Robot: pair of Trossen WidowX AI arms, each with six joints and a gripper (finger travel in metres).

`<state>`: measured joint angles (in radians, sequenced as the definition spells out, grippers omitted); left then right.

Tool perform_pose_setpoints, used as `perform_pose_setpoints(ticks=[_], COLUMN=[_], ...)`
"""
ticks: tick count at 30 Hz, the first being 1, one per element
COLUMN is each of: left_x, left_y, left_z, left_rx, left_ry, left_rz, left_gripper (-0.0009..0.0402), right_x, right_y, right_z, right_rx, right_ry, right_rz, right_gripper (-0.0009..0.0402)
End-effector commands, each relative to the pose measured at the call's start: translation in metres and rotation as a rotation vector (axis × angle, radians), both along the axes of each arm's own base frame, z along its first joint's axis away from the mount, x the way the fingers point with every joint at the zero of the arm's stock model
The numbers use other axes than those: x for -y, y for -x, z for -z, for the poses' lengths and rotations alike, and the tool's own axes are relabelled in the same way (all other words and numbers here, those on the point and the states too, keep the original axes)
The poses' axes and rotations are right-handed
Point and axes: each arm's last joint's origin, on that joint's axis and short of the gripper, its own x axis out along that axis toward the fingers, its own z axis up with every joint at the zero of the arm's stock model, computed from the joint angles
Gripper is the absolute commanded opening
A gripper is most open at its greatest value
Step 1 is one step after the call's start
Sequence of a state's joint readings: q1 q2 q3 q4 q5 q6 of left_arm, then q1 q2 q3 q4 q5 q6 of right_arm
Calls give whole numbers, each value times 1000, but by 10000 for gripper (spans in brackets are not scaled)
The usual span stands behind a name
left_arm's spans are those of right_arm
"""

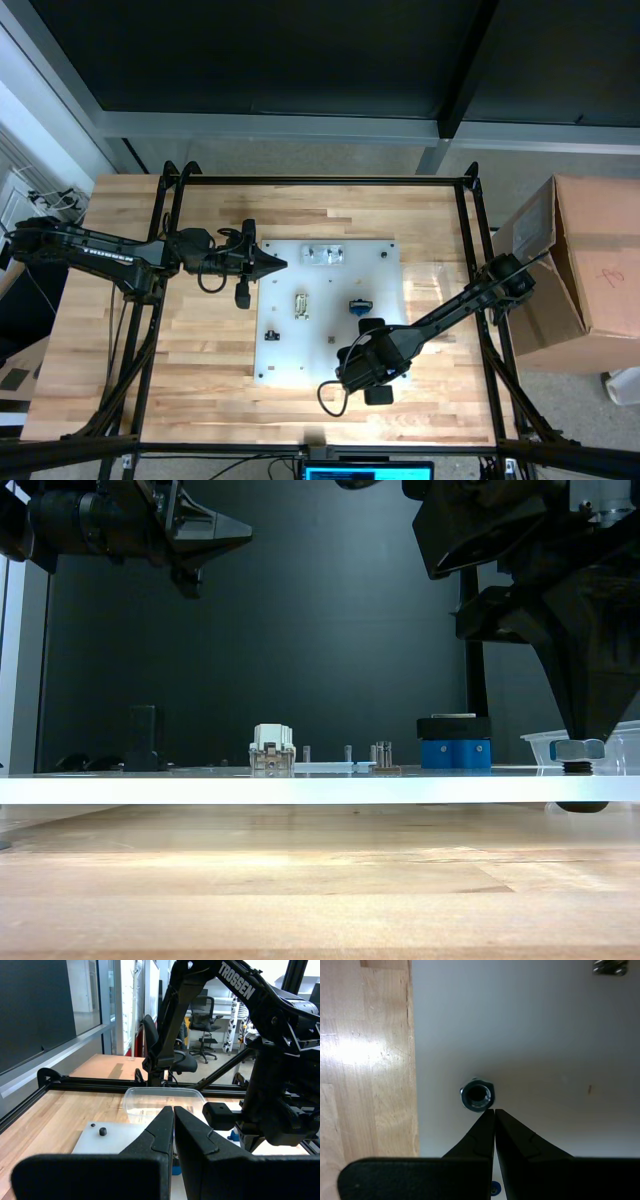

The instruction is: Pick the M12 nut and place it on its threads and fasten

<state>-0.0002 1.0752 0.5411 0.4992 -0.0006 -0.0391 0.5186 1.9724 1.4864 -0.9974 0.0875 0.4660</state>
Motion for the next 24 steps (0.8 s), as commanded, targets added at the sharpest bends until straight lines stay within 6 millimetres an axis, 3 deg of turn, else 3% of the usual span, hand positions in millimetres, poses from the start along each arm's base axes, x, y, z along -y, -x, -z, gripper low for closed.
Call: perform_pose_setpoints(ticks=[1, 12, 17, 24], left_x=[0, 0, 0, 0], left_y=[0, 0, 0, 0], left_z=[0, 0, 0, 0], left_rx=[0, 0, 0, 0], left_ry=[0, 0, 0, 0], left_rz=[0, 0, 0, 0], left_gripper=[0, 0, 0, 0], right_x=[0, 1, -6, 0], right_y=[-1, 0, 2, 3], right_z=[0, 2, 2, -1], right_rx=[13, 6, -90, -35], right_ry=[13, 3, -199, -65], right_rz=[3, 15, -61, -27], right_gripper=[0, 0, 0, 0])
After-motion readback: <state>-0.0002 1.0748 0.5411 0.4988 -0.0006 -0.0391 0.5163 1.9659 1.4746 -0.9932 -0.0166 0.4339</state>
